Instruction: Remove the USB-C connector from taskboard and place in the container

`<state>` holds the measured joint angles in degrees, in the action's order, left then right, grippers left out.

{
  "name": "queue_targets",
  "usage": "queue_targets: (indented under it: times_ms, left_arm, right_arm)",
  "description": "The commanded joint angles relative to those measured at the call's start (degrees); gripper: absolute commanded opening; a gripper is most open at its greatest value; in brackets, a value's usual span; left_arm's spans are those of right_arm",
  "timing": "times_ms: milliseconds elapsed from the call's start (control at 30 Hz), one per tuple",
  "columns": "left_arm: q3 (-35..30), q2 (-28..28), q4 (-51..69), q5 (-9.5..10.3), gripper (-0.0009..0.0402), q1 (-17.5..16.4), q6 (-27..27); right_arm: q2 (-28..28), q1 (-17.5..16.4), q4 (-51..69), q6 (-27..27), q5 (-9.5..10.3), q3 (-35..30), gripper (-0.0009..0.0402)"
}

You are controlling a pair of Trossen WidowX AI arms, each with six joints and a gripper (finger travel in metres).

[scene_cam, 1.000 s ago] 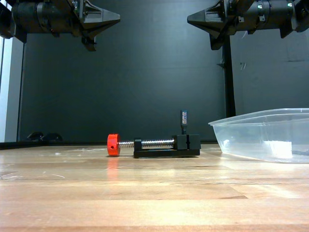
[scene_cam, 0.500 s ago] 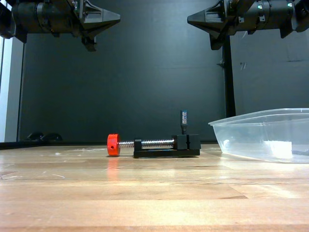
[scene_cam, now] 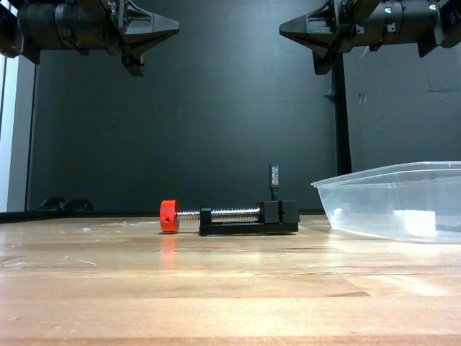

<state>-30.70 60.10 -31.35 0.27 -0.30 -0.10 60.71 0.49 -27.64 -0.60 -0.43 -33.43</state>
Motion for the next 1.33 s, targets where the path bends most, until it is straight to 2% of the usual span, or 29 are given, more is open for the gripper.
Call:
queue_targets:
  times_ms: [33, 1333]
  left_arm:
    - [0.00, 0.02, -0.02, -0.02, 0.0000, -0.02, -0.02]
    - [0.00, 0.00, -0.02, -0.02, 0.0000, -0.02, -0.02]
  right_arm:
    - [0.02, 0.00, -0.02, -0.02, -0.02, -0.02, 0.0000]
    - [0.02, -0.02, 1.16, -0.02, -0.02, -0.02, 0.0000]
